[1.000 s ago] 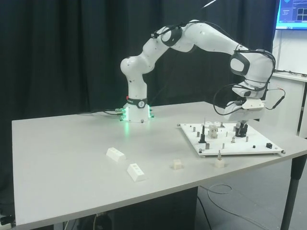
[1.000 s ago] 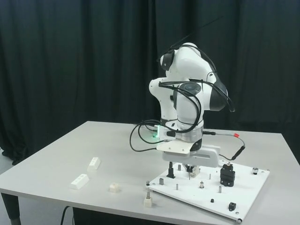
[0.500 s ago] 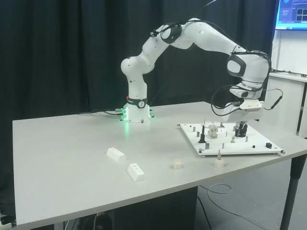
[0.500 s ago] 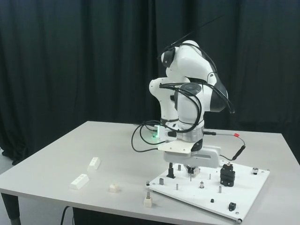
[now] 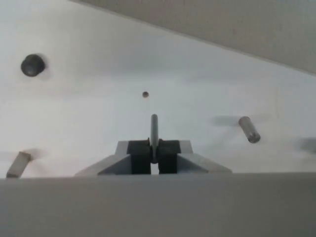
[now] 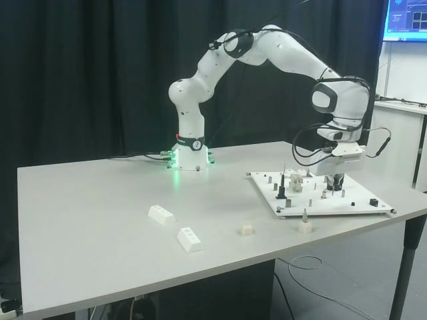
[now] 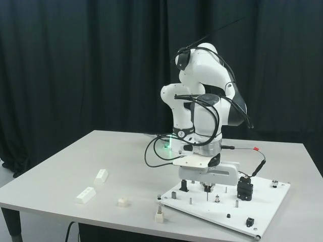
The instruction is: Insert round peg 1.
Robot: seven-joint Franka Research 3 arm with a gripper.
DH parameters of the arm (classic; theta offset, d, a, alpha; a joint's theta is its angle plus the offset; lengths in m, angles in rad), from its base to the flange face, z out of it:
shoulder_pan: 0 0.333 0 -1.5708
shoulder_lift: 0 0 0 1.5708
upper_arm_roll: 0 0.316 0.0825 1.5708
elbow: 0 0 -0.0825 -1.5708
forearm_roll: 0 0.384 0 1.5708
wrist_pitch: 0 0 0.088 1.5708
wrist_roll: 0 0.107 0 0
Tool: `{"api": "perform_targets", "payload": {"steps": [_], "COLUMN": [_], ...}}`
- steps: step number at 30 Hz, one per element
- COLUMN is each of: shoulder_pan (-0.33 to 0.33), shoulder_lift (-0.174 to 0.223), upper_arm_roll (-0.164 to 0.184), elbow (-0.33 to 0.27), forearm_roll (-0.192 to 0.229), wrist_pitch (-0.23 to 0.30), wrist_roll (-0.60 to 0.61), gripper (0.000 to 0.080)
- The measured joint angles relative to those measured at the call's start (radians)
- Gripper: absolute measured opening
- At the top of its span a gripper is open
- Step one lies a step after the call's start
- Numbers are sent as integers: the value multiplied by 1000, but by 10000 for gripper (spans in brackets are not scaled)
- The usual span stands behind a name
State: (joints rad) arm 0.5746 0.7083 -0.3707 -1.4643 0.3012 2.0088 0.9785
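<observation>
Wrist view: my gripper (image 5: pixel 154 160) was clamped on round peg 1 (image 5: pixel 154 133), thin grey pin sticking out past the black finger pads (image 5: pixel 139 157). Peg tip sat short of a small dark hole (image 5: pixel 145 94) in the white board (image 5: pixel 98 118), clearly not in it. Another grey peg (image 5: pixel 249 129) and a black knob (image 5: pixel 32 65) stood off to the sides. First room view: gripper (image 6: pixel 335 179) hovered low over the board (image 6: pixel 363 207) on the grey table (image 6: pixel 87 220). Second room view: peg (image 7: pixel 208 192) hung just above the board (image 7: pixel 267 201), among the fixtures. My read: grasp and carry done; final alignment over the hole and the push-down remained.
</observation>
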Motion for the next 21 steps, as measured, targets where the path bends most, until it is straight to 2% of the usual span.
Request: {"api": "perform_targets", "payload": {"steps": [11, 21], "shoulder_pan": [18, 36], "shoulder_lift": [0, 0], "upper_arm_roll": [0, 0], "elbow": [-49, -81], "forearm_roll": [0, 0], "wrist_pitch": [86, 132], "wrist_roll": [0, 1], "gripper": [29, 29]}}
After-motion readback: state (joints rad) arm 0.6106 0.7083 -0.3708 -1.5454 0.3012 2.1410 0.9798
